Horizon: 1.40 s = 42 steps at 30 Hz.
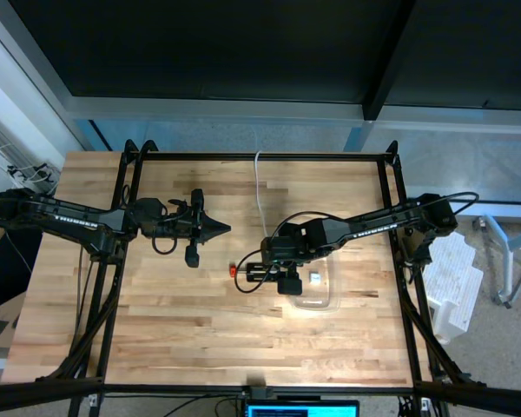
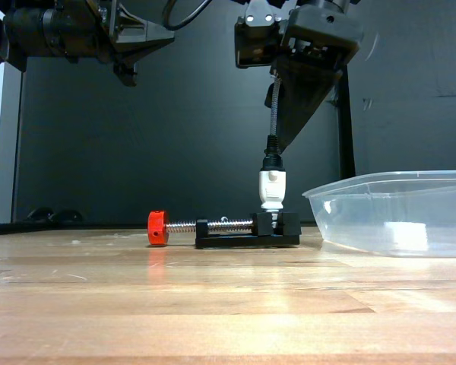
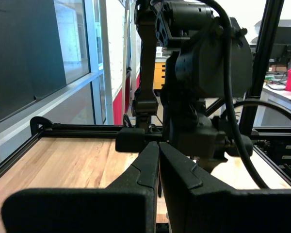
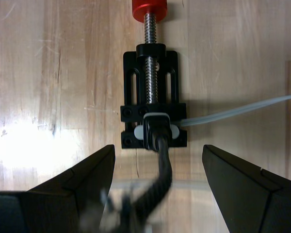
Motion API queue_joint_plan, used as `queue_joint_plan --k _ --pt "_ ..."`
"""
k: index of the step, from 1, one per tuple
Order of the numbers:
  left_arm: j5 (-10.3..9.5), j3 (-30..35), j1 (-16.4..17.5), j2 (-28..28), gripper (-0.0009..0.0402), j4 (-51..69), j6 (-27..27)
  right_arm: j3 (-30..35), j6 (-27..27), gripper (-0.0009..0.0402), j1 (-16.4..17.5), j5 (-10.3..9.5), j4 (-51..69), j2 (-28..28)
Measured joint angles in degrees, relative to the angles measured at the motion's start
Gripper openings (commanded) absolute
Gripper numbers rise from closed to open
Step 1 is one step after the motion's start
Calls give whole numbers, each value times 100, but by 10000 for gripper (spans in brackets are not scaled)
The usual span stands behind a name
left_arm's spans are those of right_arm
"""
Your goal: Remove the power plug from the receptacle and place in the container
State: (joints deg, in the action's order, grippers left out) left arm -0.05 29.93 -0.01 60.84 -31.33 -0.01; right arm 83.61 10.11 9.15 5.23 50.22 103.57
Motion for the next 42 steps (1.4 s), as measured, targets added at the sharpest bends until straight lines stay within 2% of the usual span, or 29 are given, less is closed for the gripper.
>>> queue_joint_plan --k 6,10,20,42 --pt "2 2 0 2 0 -2 0 96 -2 251 0 17 -59 197" --pt "0 0 0 2 0 0 0 85 -4 251 0 122 -111 203" --pt "2 2 0 2 0 0 0 -48 -7 245 0 122 -227 203" --pt "2 0 0 2 0 0 0 -68 -2 75 -15 122 -345 203"
